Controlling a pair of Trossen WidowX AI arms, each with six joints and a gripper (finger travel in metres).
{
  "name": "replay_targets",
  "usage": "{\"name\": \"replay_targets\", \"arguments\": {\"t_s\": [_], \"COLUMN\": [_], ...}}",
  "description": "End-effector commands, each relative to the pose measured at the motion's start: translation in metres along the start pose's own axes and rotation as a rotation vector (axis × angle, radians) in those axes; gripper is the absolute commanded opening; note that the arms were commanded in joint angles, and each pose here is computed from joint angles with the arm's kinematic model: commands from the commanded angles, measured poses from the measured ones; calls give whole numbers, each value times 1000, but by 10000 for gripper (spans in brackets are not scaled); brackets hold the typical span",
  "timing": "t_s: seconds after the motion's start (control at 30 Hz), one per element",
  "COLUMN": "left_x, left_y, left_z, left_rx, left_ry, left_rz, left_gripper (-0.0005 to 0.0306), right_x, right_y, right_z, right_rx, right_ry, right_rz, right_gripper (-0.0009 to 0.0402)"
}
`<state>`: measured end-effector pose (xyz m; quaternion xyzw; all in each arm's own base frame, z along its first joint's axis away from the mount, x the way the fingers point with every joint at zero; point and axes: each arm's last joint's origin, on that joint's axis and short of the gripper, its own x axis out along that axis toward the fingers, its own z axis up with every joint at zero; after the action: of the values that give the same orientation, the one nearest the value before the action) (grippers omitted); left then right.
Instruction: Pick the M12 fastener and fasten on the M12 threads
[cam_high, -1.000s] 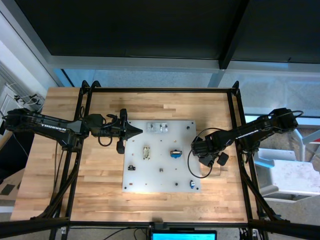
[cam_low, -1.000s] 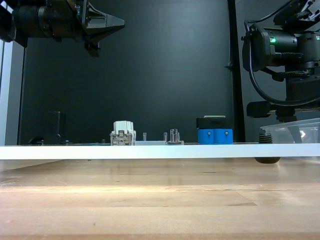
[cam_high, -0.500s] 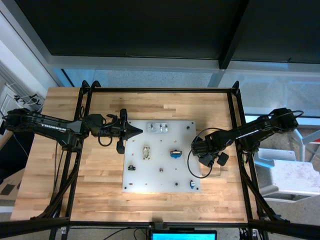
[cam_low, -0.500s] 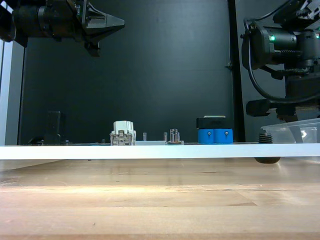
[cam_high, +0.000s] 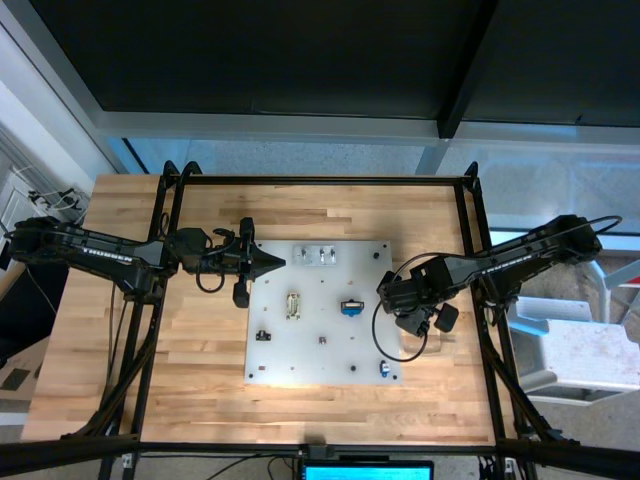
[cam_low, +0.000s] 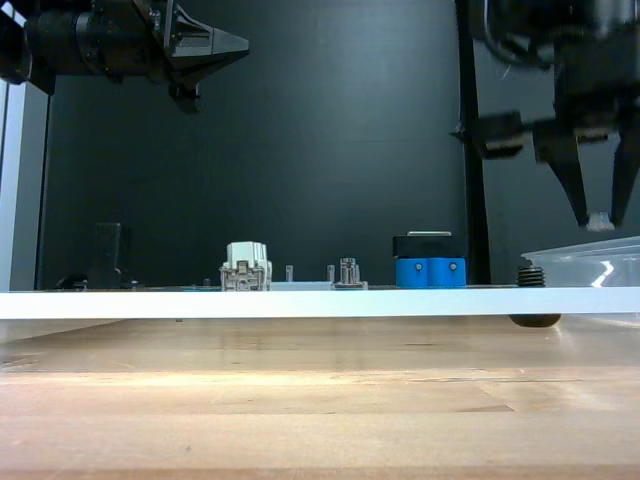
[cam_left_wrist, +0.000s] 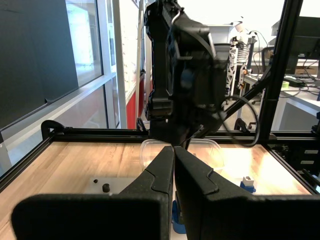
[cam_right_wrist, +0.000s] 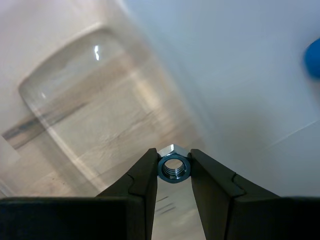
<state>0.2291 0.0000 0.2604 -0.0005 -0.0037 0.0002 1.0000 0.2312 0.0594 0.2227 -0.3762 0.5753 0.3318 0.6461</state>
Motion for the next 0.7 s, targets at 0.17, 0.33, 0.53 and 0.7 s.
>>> {"name": "replay_targets", "arguments": {"t_s": [0.17, 0.33, 0.53, 0.7], "left_x": [0, 0, 0, 0], "left_y": [0, 0, 0, 0], "left_z": [0, 0, 0, 0], "left_rx": [0, 0, 0, 0], "left_ry": [0, 0, -1, -1], "left_rz": [0, 0, 0, 0], "left_gripper": [0, 0, 0, 0], "right_x": [-15, -15, -15, -12], "right_y": [-7, -18, -27, -35], "right_z": [27, 53, 86, 112], "right_rx": [-161, -201, -250, -293], "right_ry": [4, 8, 30, 32], "right_rz": [11, 20, 49, 57], "right_gripper": [14, 14, 14, 14]}}
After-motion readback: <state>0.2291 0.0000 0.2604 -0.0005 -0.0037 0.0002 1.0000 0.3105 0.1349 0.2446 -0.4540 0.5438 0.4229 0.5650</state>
